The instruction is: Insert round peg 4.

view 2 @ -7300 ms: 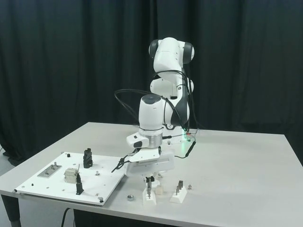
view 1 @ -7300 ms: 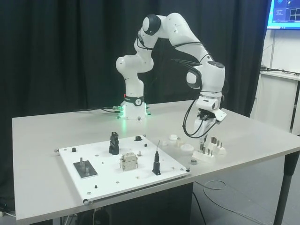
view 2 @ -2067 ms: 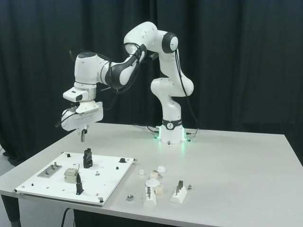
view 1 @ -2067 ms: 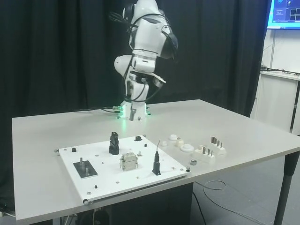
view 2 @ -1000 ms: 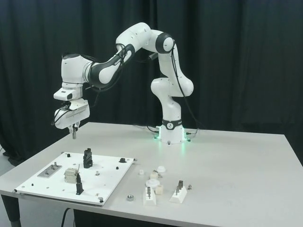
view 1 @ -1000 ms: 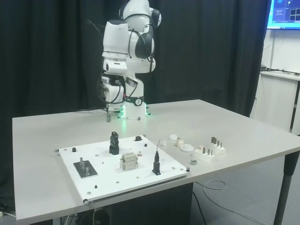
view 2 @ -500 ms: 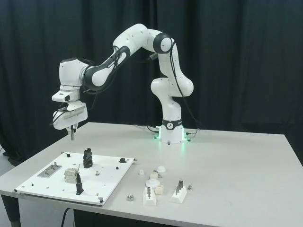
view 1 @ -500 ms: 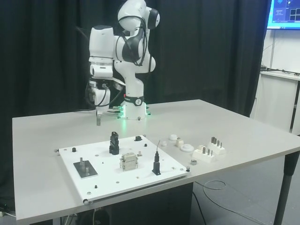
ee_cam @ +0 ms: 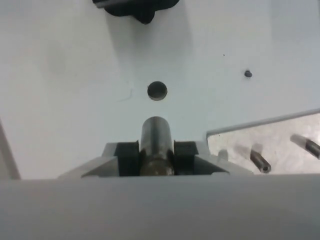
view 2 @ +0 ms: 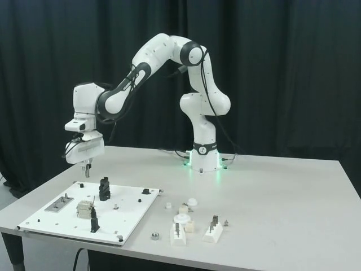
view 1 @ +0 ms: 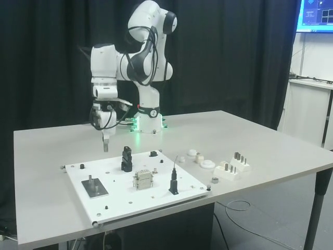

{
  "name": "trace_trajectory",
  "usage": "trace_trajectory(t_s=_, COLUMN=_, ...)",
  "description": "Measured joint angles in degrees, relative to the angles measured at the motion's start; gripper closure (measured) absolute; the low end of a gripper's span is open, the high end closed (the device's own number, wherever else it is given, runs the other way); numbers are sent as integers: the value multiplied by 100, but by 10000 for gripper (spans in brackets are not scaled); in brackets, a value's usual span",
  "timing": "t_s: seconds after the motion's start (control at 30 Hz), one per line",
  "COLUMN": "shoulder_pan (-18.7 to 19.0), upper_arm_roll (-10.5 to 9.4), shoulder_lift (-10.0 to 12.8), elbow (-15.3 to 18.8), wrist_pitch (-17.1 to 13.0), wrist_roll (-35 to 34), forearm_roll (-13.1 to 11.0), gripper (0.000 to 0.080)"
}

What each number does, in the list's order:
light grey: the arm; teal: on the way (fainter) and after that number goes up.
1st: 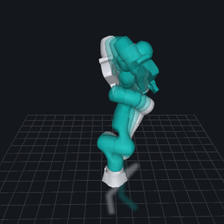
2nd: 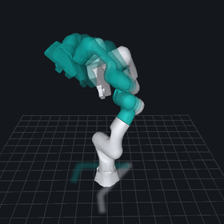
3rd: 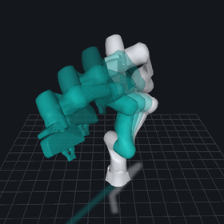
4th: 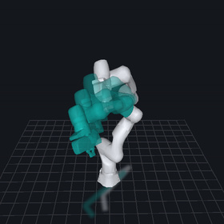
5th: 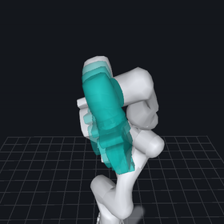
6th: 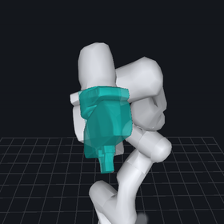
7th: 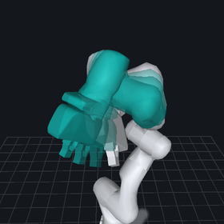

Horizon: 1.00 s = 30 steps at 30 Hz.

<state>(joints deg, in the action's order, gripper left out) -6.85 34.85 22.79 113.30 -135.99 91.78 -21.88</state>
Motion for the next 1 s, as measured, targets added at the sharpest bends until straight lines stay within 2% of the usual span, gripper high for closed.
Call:
trace_trajectory(t_s=0.13, shoulder_pan=-2, upper_arm_roll=-3, shoulder_lift=202, elbow=20, wrist_pitch=-205, wrist_roll=208, forearm_roll=-309, gripper=660)
trace_trajectory(t_s=0.3, shoulder_pan=-1, upper_arm_roll=-25, shoulder_lift=407, elbow=13, wrist_pitch=-361, wrist_roll=285, forearm_roll=-532, gripper=660)
trace_trajectory(t_s=1.0, shoulder_pan=21, upper_arm_roll=-81, shoulder_lift=740, elbow=-168, wrist_pitch=-414, wrist_roll=155, forearm_roll=-549, gripper=660)
